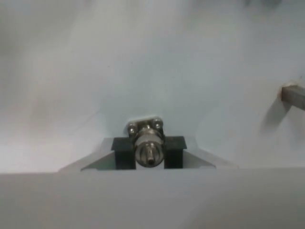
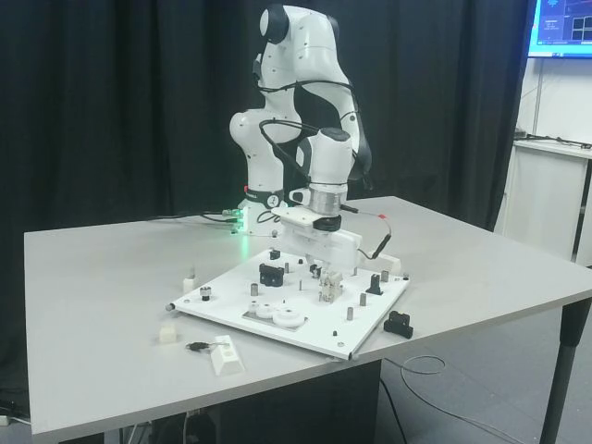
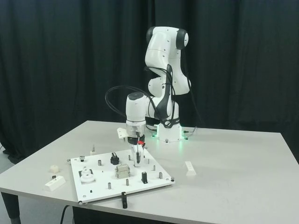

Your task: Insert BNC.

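In the wrist view a metal BNC plug (image 1: 149, 148) stands between two black fingers (image 1: 123, 151), with my gripper (image 1: 149, 153) shut on it. Right beneath the plug lies a small metal flange with two screws (image 1: 143, 125), fixed on the white board (image 1: 200, 71). Whether the plug is seated in it is hidden. From the room cameras my gripper (image 2: 326, 268) (image 3: 137, 161) is low over the middle of the white board (image 2: 305, 335) (image 3: 100, 189), pointing straight down.
A grey peg (image 1: 293, 95) stands on the board off to one side. Several pegs, white gears (image 3: 87, 176) and black holders (image 2: 271, 274) dot the board. A black clip (image 2: 399, 323) lies at its edge. White blocks (image 2: 225, 354) (image 3: 189, 168) lie on the grey table.
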{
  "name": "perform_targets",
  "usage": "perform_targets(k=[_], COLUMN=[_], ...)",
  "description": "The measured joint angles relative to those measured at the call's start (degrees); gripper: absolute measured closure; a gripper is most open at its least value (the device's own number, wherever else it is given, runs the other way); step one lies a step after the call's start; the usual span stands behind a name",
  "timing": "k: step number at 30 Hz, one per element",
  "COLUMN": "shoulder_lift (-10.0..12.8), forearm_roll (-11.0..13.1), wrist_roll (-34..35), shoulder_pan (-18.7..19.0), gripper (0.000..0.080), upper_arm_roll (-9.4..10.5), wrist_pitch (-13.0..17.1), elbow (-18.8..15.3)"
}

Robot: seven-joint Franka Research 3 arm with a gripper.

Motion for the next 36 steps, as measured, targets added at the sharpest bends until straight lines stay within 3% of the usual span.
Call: perform_targets(k=[20,30,31,36], shoulder_lift=[0.00,0.07,0.12,0.17], forearm_roll=[0.28,0.68,0.68,0.68], wrist_roll=[8.13,8.90,8.90,8.89], shoulder_pan=[-0.01,-0.15,-0.23,-0.51], gripper=[0.0680,0.0680,0.0624,0.0624], upper_arm_roll=[0.01,0.00,0.01,-0.03], wrist_pitch=[0.22,0.59,0.68,0.73], elbow=[-0.06,-0.14,-0.15,-0.17])
